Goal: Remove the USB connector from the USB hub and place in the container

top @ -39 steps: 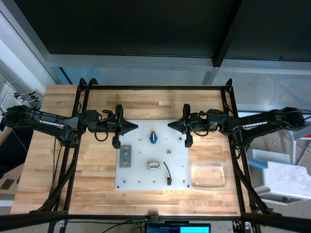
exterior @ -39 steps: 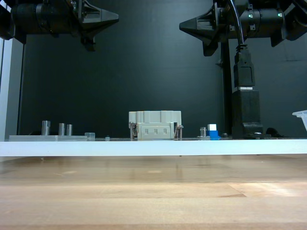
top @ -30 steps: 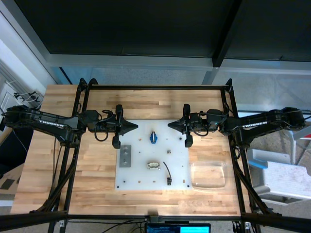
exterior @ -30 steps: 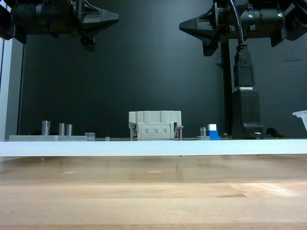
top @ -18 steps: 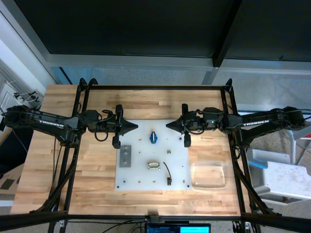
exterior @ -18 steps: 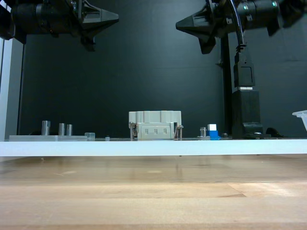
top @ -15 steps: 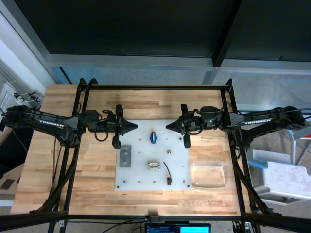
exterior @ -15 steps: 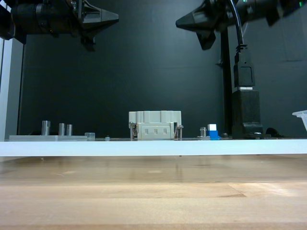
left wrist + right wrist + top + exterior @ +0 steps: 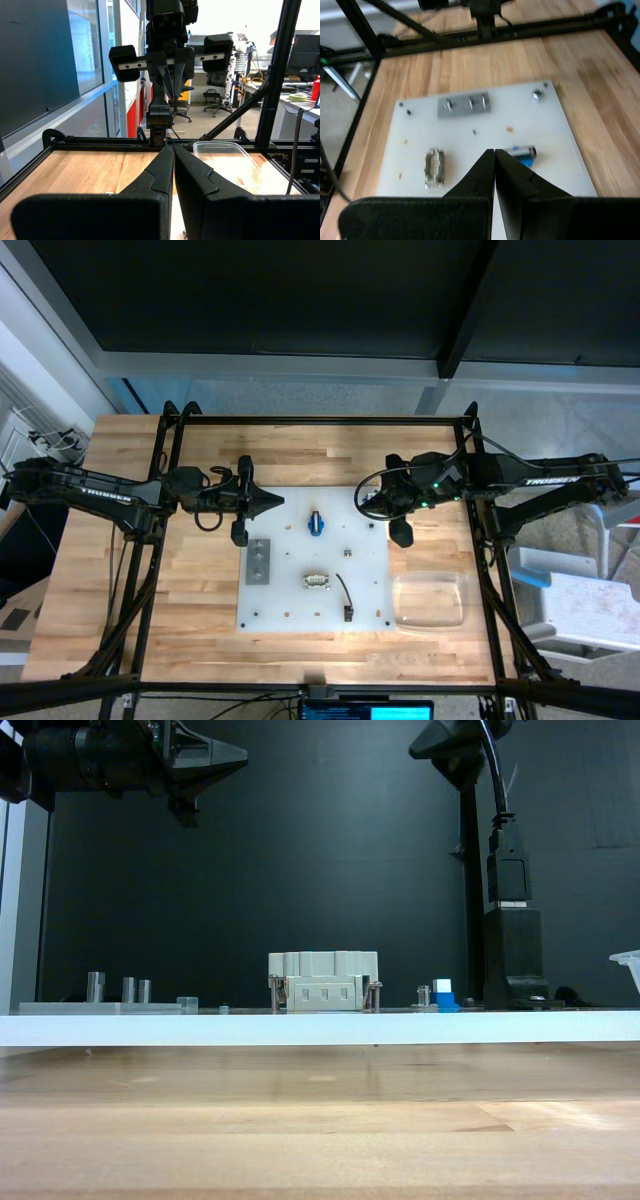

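Left arm (image 9: pixel 100 487): extended level from the left edge, reaching inward. Left hand (image 9: pixel 279 499): held high, pointing horizontally toward the centre, fingers pressed together along their length. Right arm (image 9: pixel 540 480): reaching inward from the right edge. Right hand (image 9: pixel 494 152): raised, pitched downward, fingers closed tip to tip.

Matt black left tool (image 9: pixel 173 149) and right tool (image 9: pixel 494 152) hang above a smooth white board (image 9: pixel 290 580); grained wood counter (image 9: pixel 190 620), glossy clear plastic container (image 9: pixel 430 602).

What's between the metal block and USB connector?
A beige plug, in the high view. Left gripper and right gripper hover above the board, jaws shut.
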You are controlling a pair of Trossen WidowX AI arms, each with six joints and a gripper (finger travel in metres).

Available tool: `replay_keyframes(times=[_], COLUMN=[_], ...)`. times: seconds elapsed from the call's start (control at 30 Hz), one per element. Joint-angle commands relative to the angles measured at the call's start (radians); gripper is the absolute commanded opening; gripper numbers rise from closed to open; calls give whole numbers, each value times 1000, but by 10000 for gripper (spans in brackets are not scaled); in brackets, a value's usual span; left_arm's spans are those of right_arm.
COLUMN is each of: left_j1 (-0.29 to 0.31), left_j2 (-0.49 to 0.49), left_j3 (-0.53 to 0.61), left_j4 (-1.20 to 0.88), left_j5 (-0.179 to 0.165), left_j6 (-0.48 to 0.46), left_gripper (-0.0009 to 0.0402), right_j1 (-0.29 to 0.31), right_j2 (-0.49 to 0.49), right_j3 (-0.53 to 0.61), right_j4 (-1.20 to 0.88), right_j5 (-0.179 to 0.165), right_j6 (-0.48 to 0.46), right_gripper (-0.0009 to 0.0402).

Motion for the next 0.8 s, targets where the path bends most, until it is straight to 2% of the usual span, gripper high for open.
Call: replay_keyframes(times=[0.03, 0.17, 0.3, 0.5, 0.7, 0.8], left_j1=[0, 0, 0, 0, 0, 0], left_j2=[0, 0, 0, 0, 0, 0], left_j3=[0, 0, 0, 0, 0, 0], left_j4=[0, 0, 1, 0, 0, 0], left_j5=[0, 0, 0, 0, 0, 0], left_j6=[0, 0, 0, 0, 0, 0], left_gripper=[1, 1, 1, 1, 1, 1], right_j1=[25, 66, 111, 198, 259, 293], right_j2=[0, 0, 14, 75, 137, 166], right_j3=[32, 52, 54, 69, 105, 126], right_j4=[-89, -156, -192, -231, -234, -237], right_j5=[10, 26, 26, 27, 30, 60], right_j6=[26, 68, 99, 138, 177, 208], right_gripper=[0, 0, 0, 0, 0, 0])
